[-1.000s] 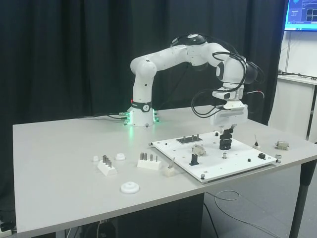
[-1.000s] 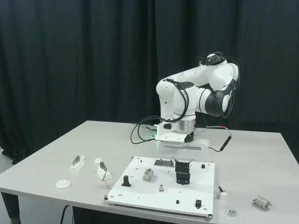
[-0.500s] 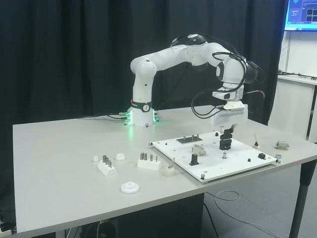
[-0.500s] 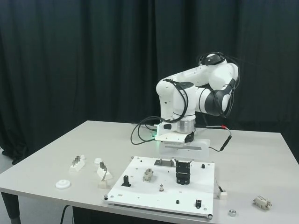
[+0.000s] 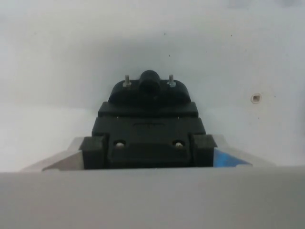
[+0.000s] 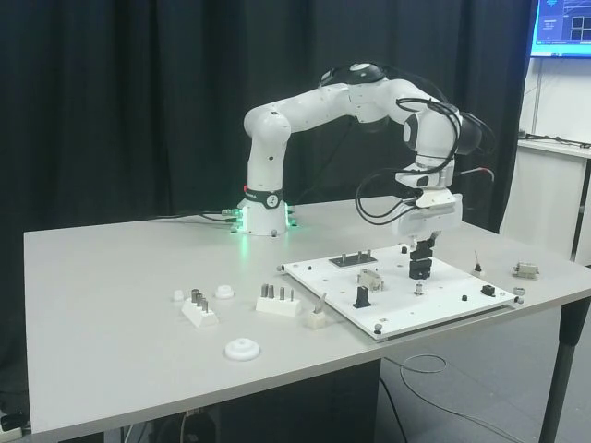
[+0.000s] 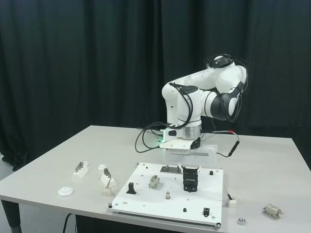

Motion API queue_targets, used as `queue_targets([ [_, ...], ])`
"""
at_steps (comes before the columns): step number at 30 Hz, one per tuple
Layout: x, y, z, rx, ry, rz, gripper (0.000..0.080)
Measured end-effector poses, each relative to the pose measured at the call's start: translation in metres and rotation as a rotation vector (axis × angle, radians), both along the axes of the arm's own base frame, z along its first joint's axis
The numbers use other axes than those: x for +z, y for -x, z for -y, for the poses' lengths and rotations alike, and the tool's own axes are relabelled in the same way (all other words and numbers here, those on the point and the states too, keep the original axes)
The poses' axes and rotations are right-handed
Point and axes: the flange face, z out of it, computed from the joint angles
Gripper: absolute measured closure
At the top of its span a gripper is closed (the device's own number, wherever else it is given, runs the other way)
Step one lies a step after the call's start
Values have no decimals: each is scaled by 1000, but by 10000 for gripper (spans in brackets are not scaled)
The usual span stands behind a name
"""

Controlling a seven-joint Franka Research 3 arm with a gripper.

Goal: Insert D-SUB.

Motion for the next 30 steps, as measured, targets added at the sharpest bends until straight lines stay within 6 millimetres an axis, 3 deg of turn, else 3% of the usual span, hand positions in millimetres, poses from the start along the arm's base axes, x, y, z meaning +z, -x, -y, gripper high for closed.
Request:
queue_targets([
  [30,-3,-8,2,-17,-13,-23,422],
])
